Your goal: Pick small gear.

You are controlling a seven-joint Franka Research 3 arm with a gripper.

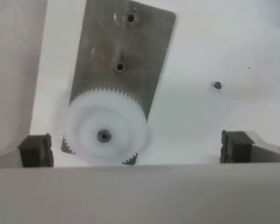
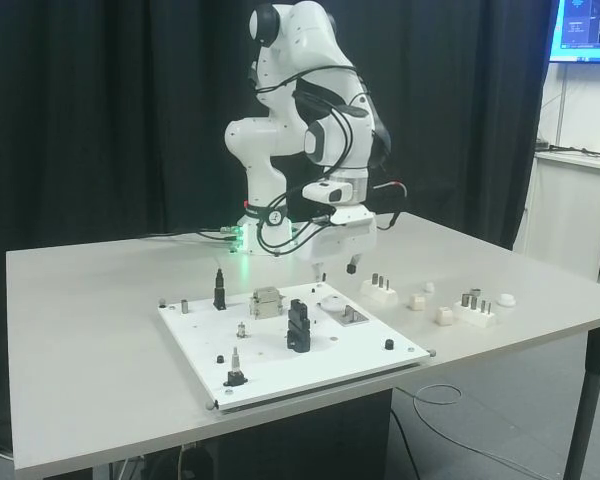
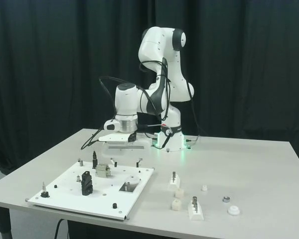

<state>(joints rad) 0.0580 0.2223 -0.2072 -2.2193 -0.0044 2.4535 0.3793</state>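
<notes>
My gripper (image 1: 136, 148) is open, its two black fingertips (image 1: 36, 150) wide apart, and it holds nothing. It hovers above the white board (image 2: 325, 365). Right below it a large white gear (image 1: 105, 133) sits on a peg at one end of a grey metal plate (image 1: 126, 51), which has two more holes. The same gear (image 2: 333, 302) (image 3: 132, 181) lies at the board's edge nearest the loose parts. A small white round part (image 2: 429, 287) (image 3: 204, 188), perhaps the small gear, lies on the table off the board, away from the gripper (image 2: 337, 268) (image 3: 117, 144).
The board carries black and grey fixtures (image 2: 298, 326) and upright pegs (image 2: 236, 372). Beside it on the grey table (image 2: 90, 330) stand white blocks with pins (image 2: 380, 288) (image 2: 475, 308), small white cubes (image 2: 445, 316) and a white disc (image 2: 504, 298). A black bolt (image 1: 217, 85) sits in the board.
</notes>
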